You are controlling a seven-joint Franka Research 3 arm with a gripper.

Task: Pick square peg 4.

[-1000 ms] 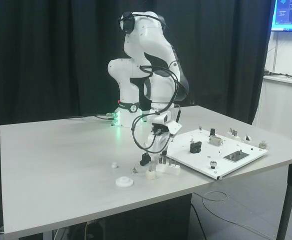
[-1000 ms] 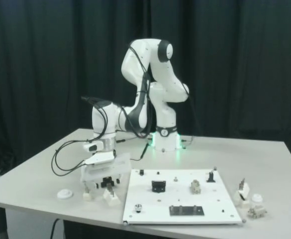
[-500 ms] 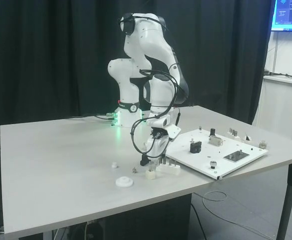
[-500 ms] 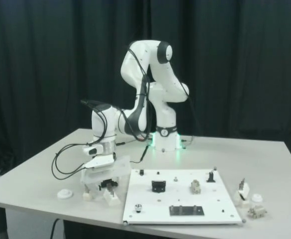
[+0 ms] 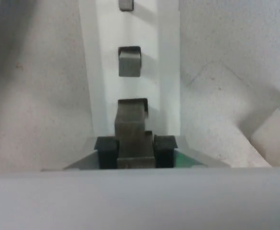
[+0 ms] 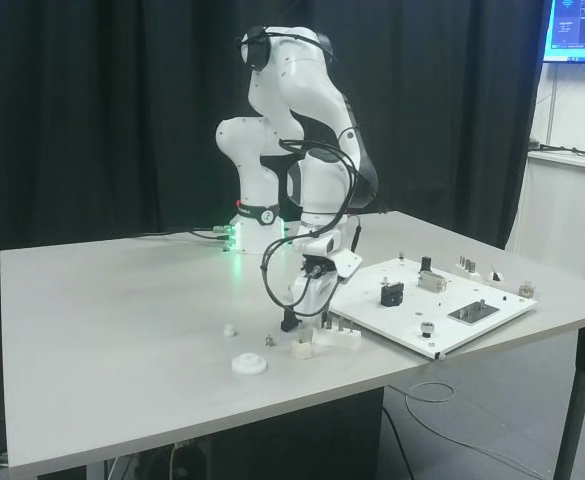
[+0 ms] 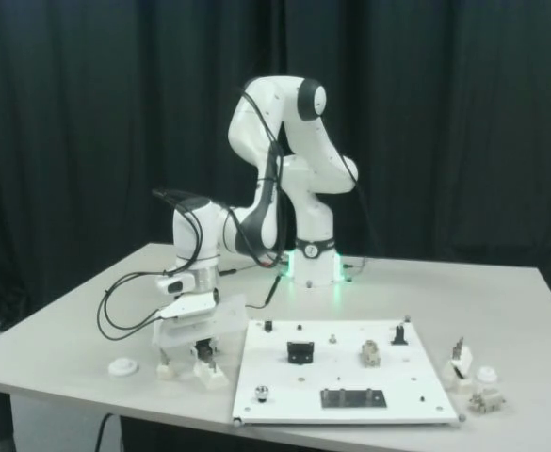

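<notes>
In the wrist view a dark grey square peg (image 5: 131,125) stands in the end slot of a white peg holder (image 5: 99,72). My gripper (image 5: 135,149) is shut on it, one black finger (image 5: 106,147) pressed against each side. Two more grey pegs (image 5: 129,63) sit in slots further along the holder. In the first room view the gripper (image 6: 292,322) is low over the holder (image 6: 340,338) near the table's front edge. In the second room view the gripper (image 7: 202,354) is down at the holder (image 7: 211,375), and the peg is hidden there.
A white assembly board (image 6: 412,313) with small black and grey fittings lies just beside the holder. A small white block (image 6: 299,350), a white disc (image 6: 249,364) and a small white cylinder (image 6: 229,328) lie on the grey table close to the gripper. Loose parts (image 7: 473,377) sit beyond the board.
The wrist has moved down a little toward the peg holder, so the black fingers show less in the second room view.
</notes>
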